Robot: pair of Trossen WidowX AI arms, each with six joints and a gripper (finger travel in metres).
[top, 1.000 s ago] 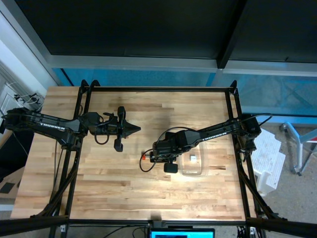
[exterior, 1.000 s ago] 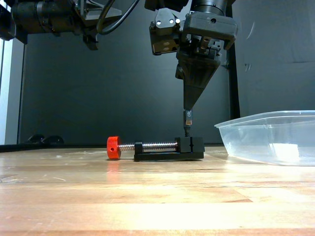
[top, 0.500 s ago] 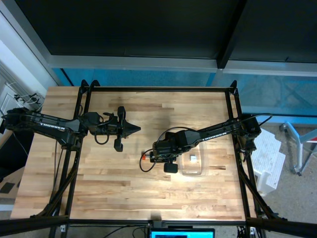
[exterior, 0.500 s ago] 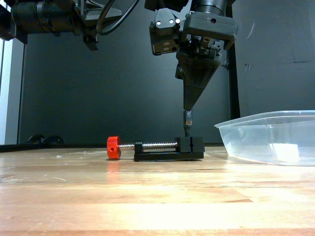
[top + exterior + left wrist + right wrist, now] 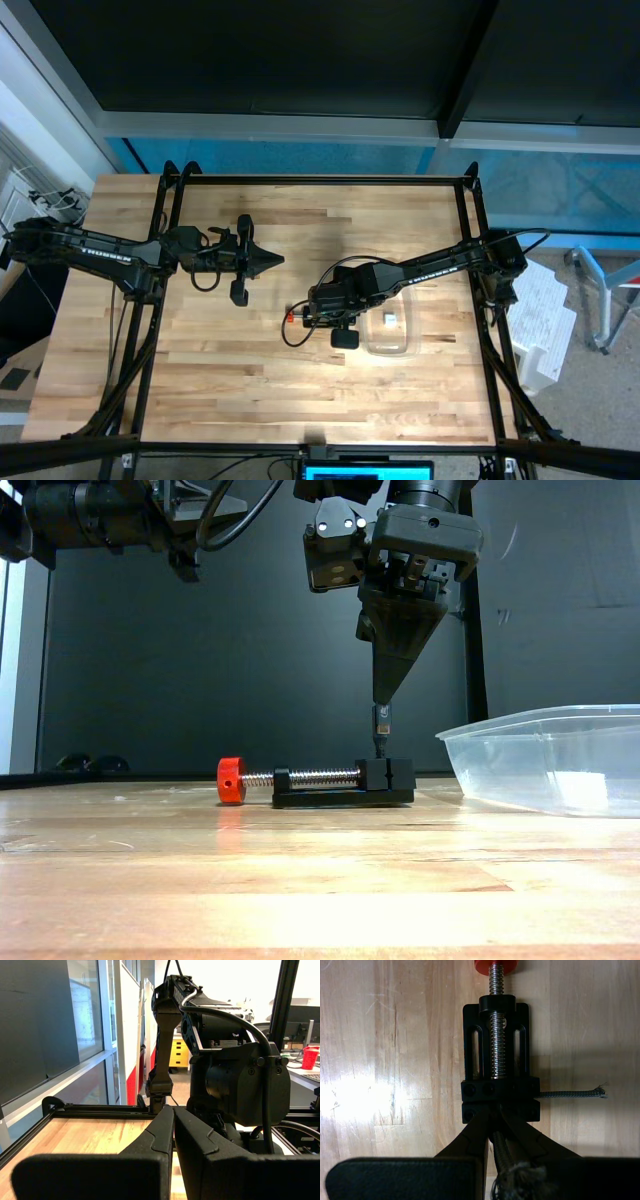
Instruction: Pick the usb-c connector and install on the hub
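Right hand (image 5: 380,698) is pinching the usb-c plug (image 5: 381,725). Its long axis is straight up-down and its tip touches the top of the black clamp (image 5: 395,778) on the tabletop (image 5: 300,880). Can't tell if it's in. Left hand (image 5: 272,260) is closed, empty, and well off. The nearby clear tub (image 5: 500,755) holds one small white piece (image 5: 391,319).

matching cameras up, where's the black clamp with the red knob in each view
High: black clamp mostly under the right gripper; left gripper hangs apart to its left.
Low: clamp at centre; the right gripper's shut fingers hold the usb-c connector upright, tip at the clamp's top.
Left wrist: not in it.
Right wrist: clamp just beyond the fingers.
Shared landmark: its red knob.
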